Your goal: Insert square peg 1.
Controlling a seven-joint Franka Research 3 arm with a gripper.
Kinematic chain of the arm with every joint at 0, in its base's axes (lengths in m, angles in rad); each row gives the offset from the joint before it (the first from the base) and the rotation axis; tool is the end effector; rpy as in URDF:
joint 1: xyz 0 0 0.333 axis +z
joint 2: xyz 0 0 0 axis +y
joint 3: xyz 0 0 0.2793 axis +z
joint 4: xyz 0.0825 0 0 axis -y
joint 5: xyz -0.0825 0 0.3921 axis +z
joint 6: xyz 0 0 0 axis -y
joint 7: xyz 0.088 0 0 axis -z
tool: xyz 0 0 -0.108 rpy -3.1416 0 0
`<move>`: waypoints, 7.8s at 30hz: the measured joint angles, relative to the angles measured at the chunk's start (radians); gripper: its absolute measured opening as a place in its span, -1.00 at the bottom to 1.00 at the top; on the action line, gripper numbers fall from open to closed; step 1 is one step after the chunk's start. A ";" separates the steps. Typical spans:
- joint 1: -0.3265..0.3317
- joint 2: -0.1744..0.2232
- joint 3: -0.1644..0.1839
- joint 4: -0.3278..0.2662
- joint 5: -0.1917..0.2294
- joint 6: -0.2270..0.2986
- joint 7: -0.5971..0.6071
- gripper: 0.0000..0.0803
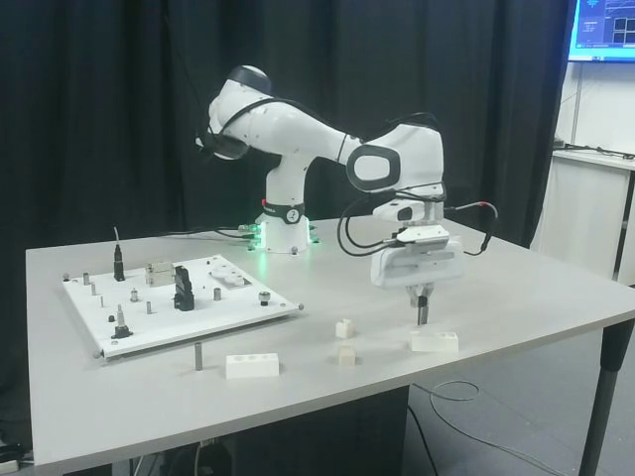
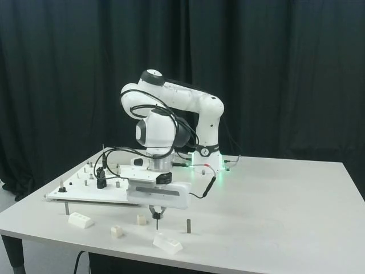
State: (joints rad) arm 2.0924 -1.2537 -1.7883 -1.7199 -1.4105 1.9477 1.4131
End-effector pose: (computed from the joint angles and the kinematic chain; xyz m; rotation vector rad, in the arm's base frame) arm 0.6563 0.0069 0.2328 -2.8627 1.1664 -0.2665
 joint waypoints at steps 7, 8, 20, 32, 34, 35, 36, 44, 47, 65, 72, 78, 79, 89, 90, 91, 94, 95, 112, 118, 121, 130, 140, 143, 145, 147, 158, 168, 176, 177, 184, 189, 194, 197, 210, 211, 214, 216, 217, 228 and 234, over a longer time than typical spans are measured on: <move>-0.016 0.036 0.000 0.009 -0.004 -0.031 -0.043 -0.93; -0.019 0.042 0.000 0.010 -0.004 -0.036 -0.049 -0.93; -0.060 0.100 0.009 0.048 -0.002 -0.137 -0.151 -0.93; -0.127 0.111 0.036 0.095 -0.002 -0.242 -0.286 -0.93; -0.141 0.111 0.042 0.100 -0.002 -0.258 -0.305 -0.93; -0.148 0.111 0.045 0.102 -0.002 -0.266 -0.314 -0.93; -0.155 0.111 0.048 0.104 -0.002 -0.274 -0.323 -0.93; -0.226 0.111 0.083 0.105 -0.002 -0.340 -0.394 -0.93; -0.253 0.111 0.097 0.104 -0.001 -0.363 -0.423 -0.93; -0.434 0.111 0.199 0.022 0.084 -0.493 -0.503 -0.93; -0.527 0.111 0.246 -0.064 0.090 -0.509 -0.503 -0.93; -0.605 0.111 0.281 -0.132 0.090 -0.508 -0.503 -0.93; -0.616 0.111 0.286 -0.140 0.090 -0.507 -0.503 -0.93; -0.706 0.111 0.311 -0.194 0.083 -0.481 -0.526 -0.93; -0.712 0.111 0.312 -0.196 0.081 -0.479 -0.531 -0.93; -0.720 0.111 0.312 -0.198 0.080 -0.478 -0.537 -0.93; -0.741 0.111 0.313 -0.203 0.076 -0.474 -0.554 -0.93; -0.748 0.111 0.313 -0.205 0.075 -0.472 -0.559 -0.93; -0.871 0.096 0.311 -0.241 0.064 -0.427 -0.666 -0.93; -0.909 0.086 0.305 -0.253 0.063 -0.404 -0.700 -0.93; -0.928 0.083 0.298 -0.260 0.063 -0.391 -0.719 -0.93; -0.978 0.076 0.266 -0.290 0.063 -0.348 -0.767 -0.93; -1.047 0.075 0.229 -0.334 0.062 -0.321 -0.810 -0.93; -1.072 0.074 0.222 -0.351 0.062 -0.315 -0.818 -0.93; -1.088 0.072 0.218 -0.362 0.062 -0.309 -0.822 -0.93; -1.105 0.069 0.215 -0.375 0.062 -0.303 -0.828 -0.93; -1.191 0.041 0.209 -0.443 0.062 -0.242 -0.865 -0.93; -1.249 0.029 0.207 -0.493 0.062 -0.188 -0.891 -0.93; -1.282 0.028 0.203 -0.527 0.062 -0.148 -0.901 -0.93; -1.285 0.027 0.202 -0.531 0.062 -0.143 -0.901 -0.93; -1.304 0.026 0.189 -0.554 0.062 -0.102 -0.904 -0.93; -1.312 0.026 0.179 -0.561 0.062 -0.076 -0.906 -0.93; -1.315 0.026 0.170 -0.561 0.062 -0.052 -0.909 -0.93; -1.316 0.026 0.165 -0.561 0.060 -0.042 -0.910 -0.93; -1.317 0.026 0.151 -0.560 0.047 -0.026 -0.914 -0.93; -1.317 0.026 0.150 -0.560 0.047 -0.026 -0.915 -0.93; -1.317 0.026 0.147 -0.560 0.046 -0.023 -0.917 -0.93; -1.317 0.026 0.144 -0.560 0.045 -0.021 -0.917 -0.93; -1.317 0.026 0.143 -0.560 0.044 -0.020 -0.918 -0.93; -1.320 0.025 0.127 -0.560 0.041 -0.011 -0.922 -0.93; -1.322 0.025 0.122 -0.560 0.041 -0.005 -0.922 -0.93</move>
State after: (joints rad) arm 0.7705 -1.2283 -1.6660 -2.2803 -1.3700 1.9425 0.4907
